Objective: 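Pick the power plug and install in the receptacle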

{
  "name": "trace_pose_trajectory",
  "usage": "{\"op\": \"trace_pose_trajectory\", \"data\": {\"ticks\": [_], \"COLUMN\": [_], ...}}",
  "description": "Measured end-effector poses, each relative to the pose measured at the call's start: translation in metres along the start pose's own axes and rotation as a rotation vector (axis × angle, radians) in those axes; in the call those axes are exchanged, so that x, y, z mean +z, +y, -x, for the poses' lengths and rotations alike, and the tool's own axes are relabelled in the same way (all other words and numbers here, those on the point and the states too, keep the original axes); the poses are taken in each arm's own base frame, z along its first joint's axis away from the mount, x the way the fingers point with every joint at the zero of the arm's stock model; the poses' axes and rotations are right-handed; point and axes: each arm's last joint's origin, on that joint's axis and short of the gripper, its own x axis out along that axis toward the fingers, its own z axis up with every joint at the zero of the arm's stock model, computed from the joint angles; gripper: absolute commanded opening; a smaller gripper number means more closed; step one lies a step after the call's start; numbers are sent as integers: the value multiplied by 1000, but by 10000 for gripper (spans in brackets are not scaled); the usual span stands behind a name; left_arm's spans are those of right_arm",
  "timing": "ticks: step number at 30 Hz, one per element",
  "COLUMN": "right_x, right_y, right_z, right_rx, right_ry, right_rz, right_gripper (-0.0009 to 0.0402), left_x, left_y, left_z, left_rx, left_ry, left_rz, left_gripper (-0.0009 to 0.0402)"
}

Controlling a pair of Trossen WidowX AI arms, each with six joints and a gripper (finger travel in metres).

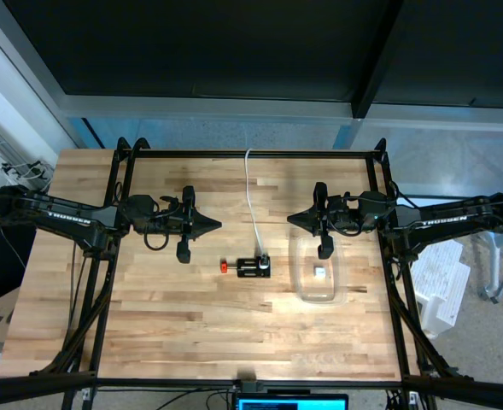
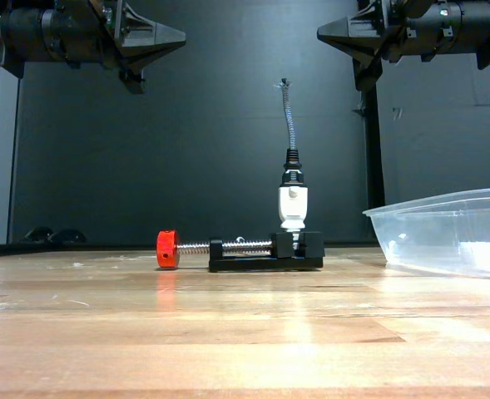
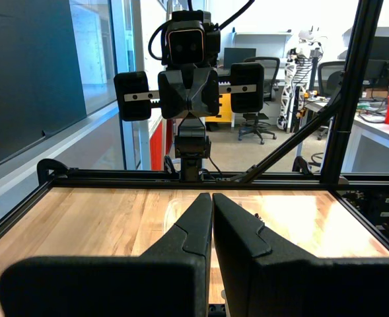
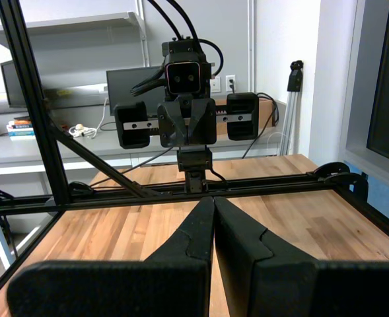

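Left end effector [image 1: 217, 225], right end effector [image 1: 292, 219]: hung clenched, empty, above wooden desk [image 1: 149, 325]; white-faced receptacle [image 2: 293, 204] stood clamped upright, presumably for insertion

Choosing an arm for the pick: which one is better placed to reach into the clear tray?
Right. The right gripper hangs near the far end of the tray; the left gripper is across the clamp. I cannot make out the plug.
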Motion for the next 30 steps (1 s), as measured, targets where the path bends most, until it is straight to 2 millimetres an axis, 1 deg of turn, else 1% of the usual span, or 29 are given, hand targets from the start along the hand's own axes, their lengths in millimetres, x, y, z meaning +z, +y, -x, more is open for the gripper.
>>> {"op": "trace_pose_trajectory", "data": {"ticks": [30], "right_x": [-2], "right_y": [0], "right_z": [0], "right_rx": [-1], "right_ry": [16], "right_rz": [0], "right_gripper": [0], "left_x": [0], "left_y": [0], "left_z": [0], "left_rx": [0], "left_ry": [0], "left_rz": [0], "left_gripper": [0]}}
